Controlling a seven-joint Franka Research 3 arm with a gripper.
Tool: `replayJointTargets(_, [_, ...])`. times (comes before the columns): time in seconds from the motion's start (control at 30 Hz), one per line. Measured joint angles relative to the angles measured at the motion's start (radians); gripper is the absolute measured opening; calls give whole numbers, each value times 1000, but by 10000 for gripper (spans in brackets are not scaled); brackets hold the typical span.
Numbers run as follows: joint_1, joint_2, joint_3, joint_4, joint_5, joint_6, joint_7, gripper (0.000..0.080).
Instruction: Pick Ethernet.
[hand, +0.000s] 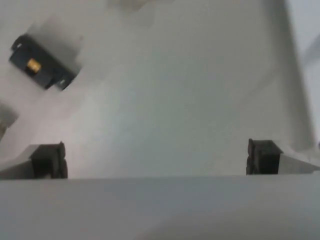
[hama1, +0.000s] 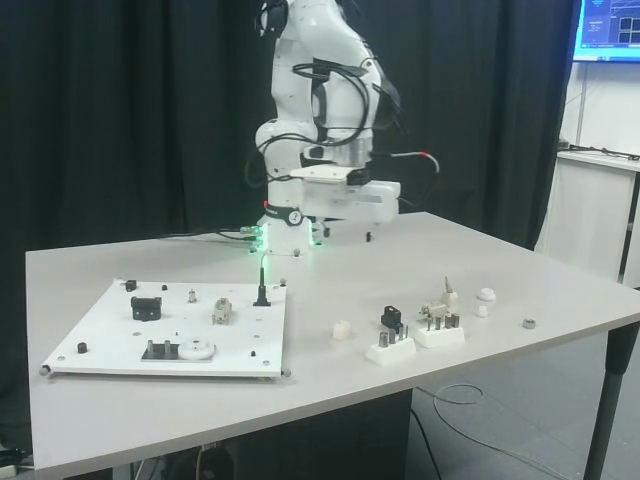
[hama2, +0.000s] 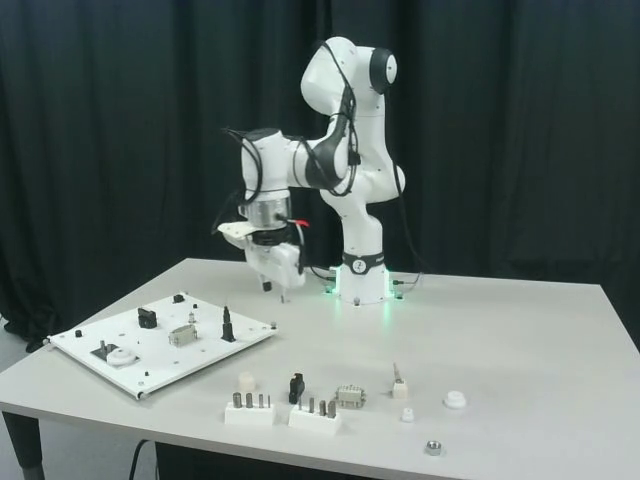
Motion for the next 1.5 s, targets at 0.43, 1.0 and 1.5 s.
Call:
replayJointTargets(0.43, [61, -6, 83, -1, -3, -18, 219, 800])
replayJointTargets(1.0, [124, -5, 187, -4, -37, 13, 545, 800])
replayJointTargets(1.5, [157, 7, 224, -16, -57, 84, 766, 800])
